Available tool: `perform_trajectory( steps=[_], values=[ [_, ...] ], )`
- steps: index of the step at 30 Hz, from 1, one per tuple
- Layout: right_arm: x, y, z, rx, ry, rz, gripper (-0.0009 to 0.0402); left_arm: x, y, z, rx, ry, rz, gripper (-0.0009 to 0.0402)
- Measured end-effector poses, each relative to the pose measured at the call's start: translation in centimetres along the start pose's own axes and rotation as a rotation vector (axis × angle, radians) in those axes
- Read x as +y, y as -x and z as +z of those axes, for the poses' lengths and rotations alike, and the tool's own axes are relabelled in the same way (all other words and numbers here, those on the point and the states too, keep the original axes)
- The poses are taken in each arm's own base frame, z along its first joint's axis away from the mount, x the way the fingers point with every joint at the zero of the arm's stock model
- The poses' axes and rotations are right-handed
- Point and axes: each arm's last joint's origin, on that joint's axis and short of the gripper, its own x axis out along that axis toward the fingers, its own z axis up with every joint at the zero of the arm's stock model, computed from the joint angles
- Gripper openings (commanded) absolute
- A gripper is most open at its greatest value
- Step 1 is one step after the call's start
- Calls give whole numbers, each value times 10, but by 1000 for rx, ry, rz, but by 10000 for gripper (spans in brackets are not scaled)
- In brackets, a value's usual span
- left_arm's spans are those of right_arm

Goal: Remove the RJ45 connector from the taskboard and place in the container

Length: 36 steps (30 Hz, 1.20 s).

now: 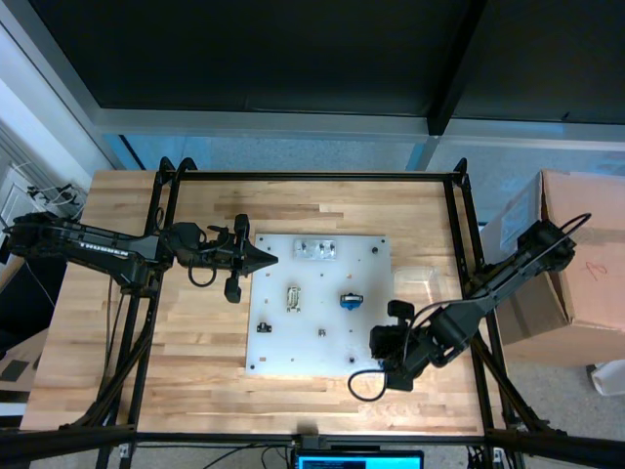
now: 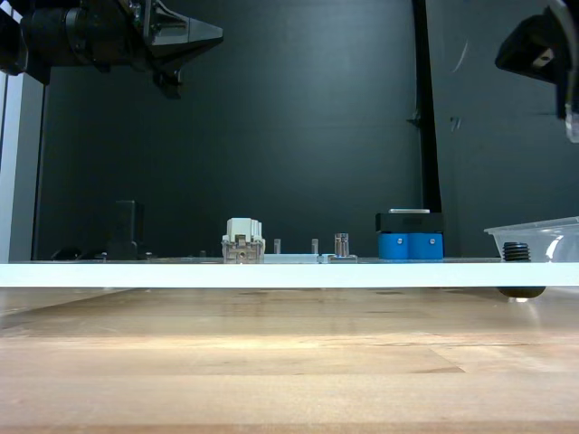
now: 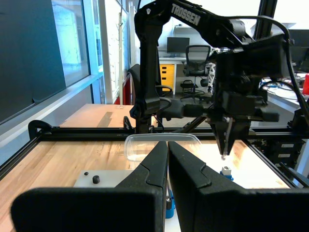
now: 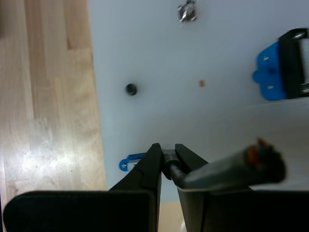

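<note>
aloft, connector (image 4: 168, 161) in right hand (image 4: 167, 148), left hand (image 3: 168, 145) closed

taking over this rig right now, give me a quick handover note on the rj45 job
Left gripper: fingers shut on nothing, raised at the left edge of the flat white taskboard.
Right gripper: fingers shut on the RJ45 connector with its short grey cable stub, held in the air above the board's near right part, clear of its seat.
Clear plastic container: on the table just right of the board; the connector is not in it.
Done: connector is out of the board.
Left: carry it over the container and let go.
</note>
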Motion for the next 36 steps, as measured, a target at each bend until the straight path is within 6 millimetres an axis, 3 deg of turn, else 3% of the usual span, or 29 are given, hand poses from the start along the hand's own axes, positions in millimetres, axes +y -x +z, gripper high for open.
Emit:
perform_trajectory(
  steps=[9, 26, 36],
  values=[
    [-36, 16, 5, -30, -36, -52, 12, 0, 0, 0, 0, 0, 0, 0],
    [-105, 29, -28, -94, -148, -98, 239, 0, 0, 0, 0, 0, 0, 0],
    [-128, 35, -59, -129, -177, -83, 253, 0, 0, 0, 0, 0, 0, 0]
  ],
)
